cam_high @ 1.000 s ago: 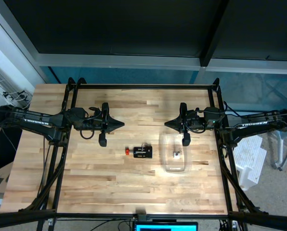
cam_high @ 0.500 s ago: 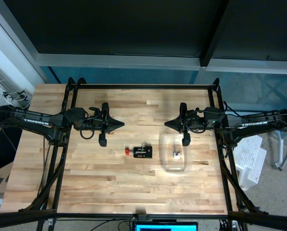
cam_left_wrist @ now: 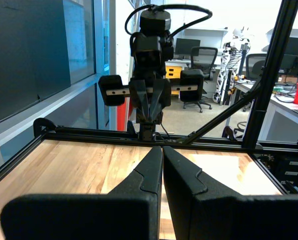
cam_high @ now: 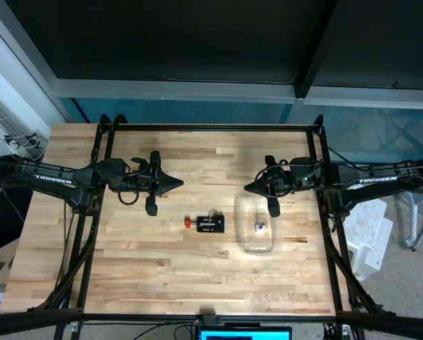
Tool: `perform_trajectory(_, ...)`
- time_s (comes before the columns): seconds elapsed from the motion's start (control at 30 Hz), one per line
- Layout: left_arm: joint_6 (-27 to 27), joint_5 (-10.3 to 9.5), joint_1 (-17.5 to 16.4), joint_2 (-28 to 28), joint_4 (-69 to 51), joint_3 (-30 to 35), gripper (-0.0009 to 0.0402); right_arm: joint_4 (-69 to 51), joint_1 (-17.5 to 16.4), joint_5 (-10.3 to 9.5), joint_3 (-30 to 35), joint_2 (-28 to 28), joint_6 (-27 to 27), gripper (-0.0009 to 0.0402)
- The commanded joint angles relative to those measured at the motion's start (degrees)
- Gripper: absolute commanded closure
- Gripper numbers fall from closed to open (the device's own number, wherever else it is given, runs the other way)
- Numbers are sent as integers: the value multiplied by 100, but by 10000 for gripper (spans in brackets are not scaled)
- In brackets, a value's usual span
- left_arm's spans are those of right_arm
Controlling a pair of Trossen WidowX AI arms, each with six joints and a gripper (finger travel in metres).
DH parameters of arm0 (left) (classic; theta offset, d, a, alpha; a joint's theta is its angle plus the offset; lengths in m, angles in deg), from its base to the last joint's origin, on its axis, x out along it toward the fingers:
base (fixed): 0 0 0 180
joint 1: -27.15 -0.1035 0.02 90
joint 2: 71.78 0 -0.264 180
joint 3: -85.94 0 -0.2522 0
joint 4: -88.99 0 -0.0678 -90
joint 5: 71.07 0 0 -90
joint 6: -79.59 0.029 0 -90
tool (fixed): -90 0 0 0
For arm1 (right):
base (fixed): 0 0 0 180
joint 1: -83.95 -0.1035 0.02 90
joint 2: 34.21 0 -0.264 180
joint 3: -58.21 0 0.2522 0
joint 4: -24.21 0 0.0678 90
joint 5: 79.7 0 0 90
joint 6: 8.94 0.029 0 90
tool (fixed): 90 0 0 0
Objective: Pick the rca connector and install on the hub
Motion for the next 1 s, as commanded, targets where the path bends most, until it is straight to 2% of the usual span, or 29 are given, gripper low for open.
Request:
perform_trajectory(0.03,2,0,-2,2,0,0,393,-645,-57,0,184,83,173,393)
perform_trajectory(0.4,2,0,-2,2,2,0,393,-2341,-437,9,645,411,483,393)
perform_trajectory(0.73,2,0,0,2,2,0,393,-3779,-737,9,1320,719,529,393)
perform_trajectory(1.0,2,0,0,2,0,0,393,-4363,-999,13,1510,964,544,393)
